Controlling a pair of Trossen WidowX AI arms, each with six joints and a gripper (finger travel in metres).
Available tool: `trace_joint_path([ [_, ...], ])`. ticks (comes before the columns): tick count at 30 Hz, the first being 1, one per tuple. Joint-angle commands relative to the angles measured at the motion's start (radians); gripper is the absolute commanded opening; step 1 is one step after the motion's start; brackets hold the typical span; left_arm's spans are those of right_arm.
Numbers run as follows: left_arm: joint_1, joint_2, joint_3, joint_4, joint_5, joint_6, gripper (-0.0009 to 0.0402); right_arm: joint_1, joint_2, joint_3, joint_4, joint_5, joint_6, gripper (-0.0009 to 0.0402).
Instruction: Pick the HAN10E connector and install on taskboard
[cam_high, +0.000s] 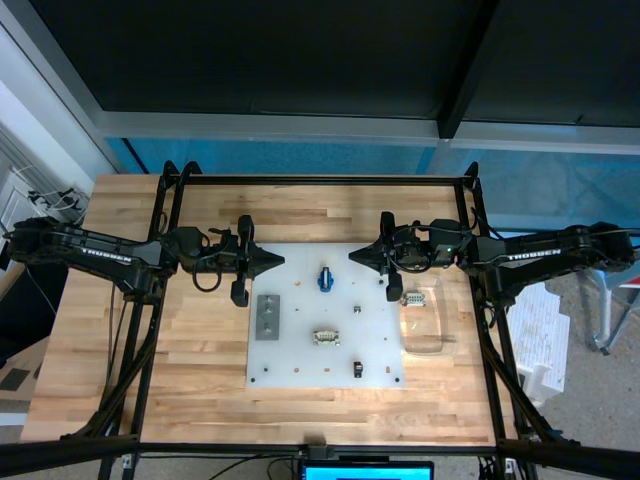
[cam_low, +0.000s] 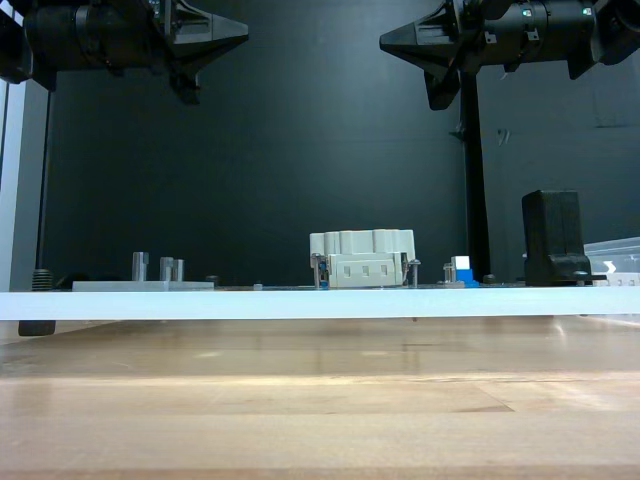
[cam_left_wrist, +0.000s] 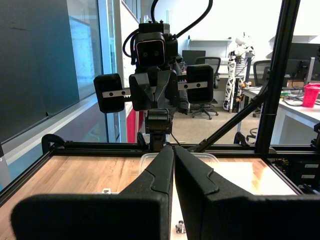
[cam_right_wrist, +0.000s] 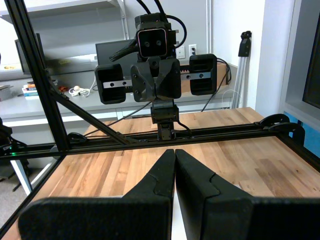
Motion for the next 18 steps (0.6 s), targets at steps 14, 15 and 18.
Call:
trace_joint_path([
  [14, 0.001, 0.000, 0.000, 0.000, 0.000, 0.000, 0.0001, 0.001, -0.001, 0.041, -0.121, -0.004, 0.005, 0.0000],
  [15, 0.000, 0.000, 0.000, 0.000, 0.000, 0.000, 0.0001, 0.001, -0.002, 0.063, -0.186, -0.003, -0.005, 0.0000],
  [18, 0.000, 0.000, 0.000, 0.000, 0.000, 0.000, 0.0001, 0.000, -0.002, 0.132, -0.397, 0.001, -0.050, 0.0000],
])
